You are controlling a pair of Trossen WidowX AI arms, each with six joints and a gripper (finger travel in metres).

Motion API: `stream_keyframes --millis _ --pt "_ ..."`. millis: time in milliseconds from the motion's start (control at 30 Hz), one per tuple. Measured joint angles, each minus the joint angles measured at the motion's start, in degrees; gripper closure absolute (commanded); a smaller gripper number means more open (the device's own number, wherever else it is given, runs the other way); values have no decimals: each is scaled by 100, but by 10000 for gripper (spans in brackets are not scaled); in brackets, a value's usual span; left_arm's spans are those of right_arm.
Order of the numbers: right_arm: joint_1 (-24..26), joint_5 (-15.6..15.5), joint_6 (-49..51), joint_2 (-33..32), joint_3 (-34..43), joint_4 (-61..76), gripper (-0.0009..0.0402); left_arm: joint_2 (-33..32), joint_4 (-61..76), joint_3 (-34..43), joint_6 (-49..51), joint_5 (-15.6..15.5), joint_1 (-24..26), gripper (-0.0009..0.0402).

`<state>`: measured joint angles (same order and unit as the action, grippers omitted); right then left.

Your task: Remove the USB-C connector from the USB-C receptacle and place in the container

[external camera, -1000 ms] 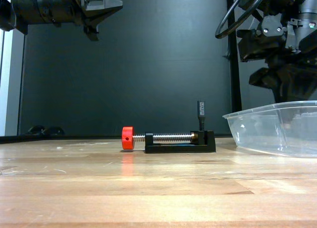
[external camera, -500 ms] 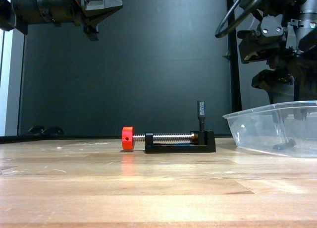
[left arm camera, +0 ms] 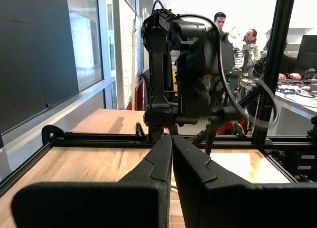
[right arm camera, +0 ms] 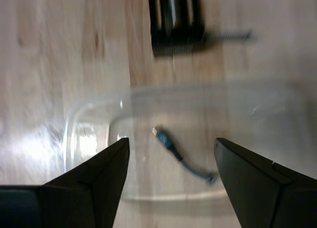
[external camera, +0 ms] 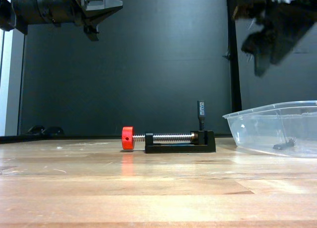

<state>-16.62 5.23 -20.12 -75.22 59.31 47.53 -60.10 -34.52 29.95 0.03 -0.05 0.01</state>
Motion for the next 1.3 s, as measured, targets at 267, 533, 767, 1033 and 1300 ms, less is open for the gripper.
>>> stream_keyframes --millis 267,533,767,1033,1300 --pt "522 197 765 566 13 -918 261 0 2 0 -2 2 0 393" --pt "1143 61 1475 905 -39 -2155 372 0 0 -2 -2 2 0 393" --pt "1600 -385 1665 1364 -706 -3670 394 0 2 0 -2 2 0 393" --pt "1762 -702 1722 1587 -1722 -5724 394 0 0 0 -2 2 0 393" --pt "1766 -562 1617 1604 -2452 -7143 394 0 2 -2 -2 2 0 393"
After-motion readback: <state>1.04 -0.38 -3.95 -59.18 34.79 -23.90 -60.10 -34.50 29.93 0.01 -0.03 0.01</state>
